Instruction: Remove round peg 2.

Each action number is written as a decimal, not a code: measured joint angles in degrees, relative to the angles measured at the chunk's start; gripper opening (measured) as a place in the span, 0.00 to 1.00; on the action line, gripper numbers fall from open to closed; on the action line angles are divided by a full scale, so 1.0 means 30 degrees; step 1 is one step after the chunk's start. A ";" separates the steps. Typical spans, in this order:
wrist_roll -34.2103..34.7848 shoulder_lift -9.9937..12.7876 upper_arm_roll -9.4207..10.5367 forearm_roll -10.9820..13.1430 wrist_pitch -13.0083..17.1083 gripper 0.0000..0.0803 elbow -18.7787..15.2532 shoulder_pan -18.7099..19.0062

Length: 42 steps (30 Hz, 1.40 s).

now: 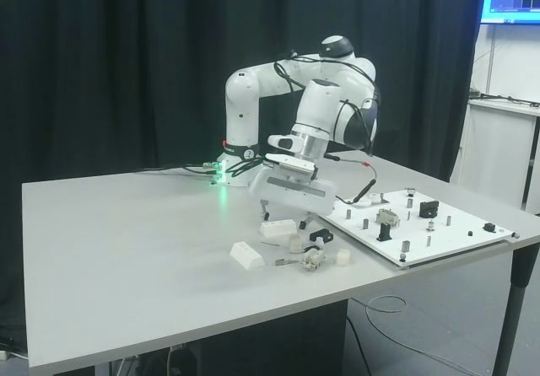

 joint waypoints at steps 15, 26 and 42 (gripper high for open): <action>0.0563 -0.0224 -0.0045 0.0534 -0.0071 1.00 0.0735 0.0016; 0.1789 -0.0248 -0.0201 0.1081 -0.0945 1.00 0.2141 0.0115; 0.4625 -0.0247 -0.0072 0.1081 -0.2302 1.00 0.5176 0.0339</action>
